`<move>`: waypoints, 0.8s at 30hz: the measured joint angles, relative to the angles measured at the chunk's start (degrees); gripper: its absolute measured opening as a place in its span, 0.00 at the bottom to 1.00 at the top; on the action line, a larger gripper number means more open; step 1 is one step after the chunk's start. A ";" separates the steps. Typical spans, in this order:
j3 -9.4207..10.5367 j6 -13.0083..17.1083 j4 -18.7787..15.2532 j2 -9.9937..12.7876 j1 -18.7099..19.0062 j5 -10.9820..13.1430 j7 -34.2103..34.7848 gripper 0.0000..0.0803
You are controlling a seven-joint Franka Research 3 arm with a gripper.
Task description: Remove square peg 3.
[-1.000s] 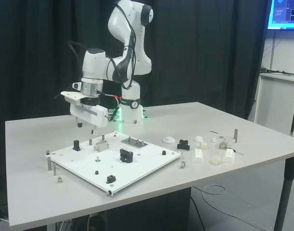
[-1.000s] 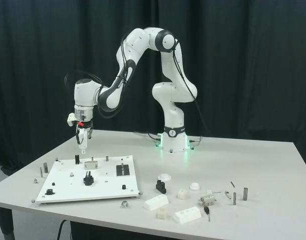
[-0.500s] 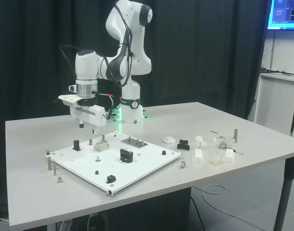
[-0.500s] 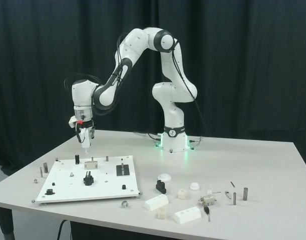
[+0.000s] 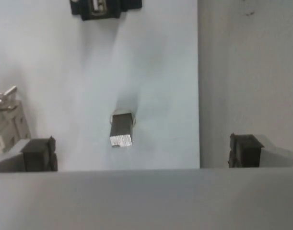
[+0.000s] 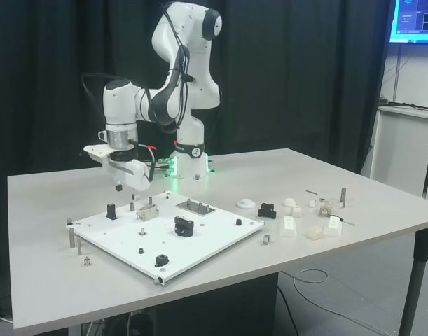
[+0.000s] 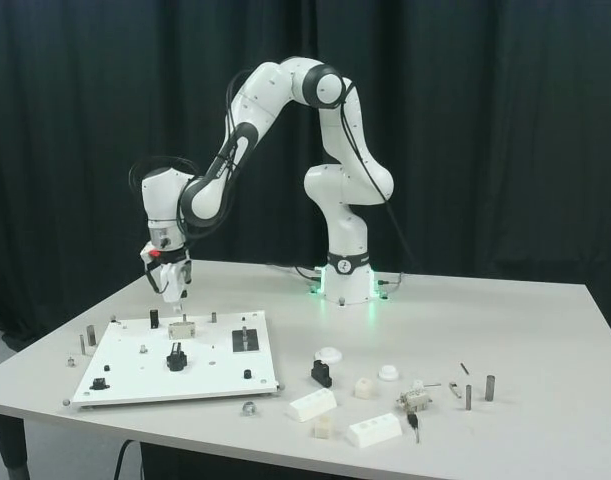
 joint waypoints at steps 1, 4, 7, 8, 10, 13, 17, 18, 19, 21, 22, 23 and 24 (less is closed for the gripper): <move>0.02 -0.01 -0.01 0.15 0.03 0.09 0.00 1.00; 0.15 -0.01 -0.11 0.48 0.17 0.23 -0.03 1.00; 0.31 -0.01 -0.29 0.59 0.28 0.23 -0.22 1.00; 0.37 0.00 -0.36 0.61 0.31 0.23 -0.44 1.00; 0.48 0.00 -0.53 0.63 0.33 0.23 -1.16 1.00; 0.58 0.02 -0.74 0.73 0.33 0.23 -2.04 1.00; 0.63 0.28 -1.04 0.92 0.33 0.23 -2.14 1.00; 0.64 0.43 -1.15 0.94 0.33 0.23 -2.20 1.00; 0.65 0.64 -1.30 0.96 0.33 0.23 -2.29 1.00; 0.69 1.14 -1.62 0.98 0.33 0.23 -2.41 1.00; 0.72 1.46 -1.82 0.98 0.33 0.23 -2.46 1.00; 0.75 1.66 -1.98 0.99 0.33 0.23 -2.50 1.00; 0.80 1.89 -2.15 1.00 0.33 0.24 -2.53 1.00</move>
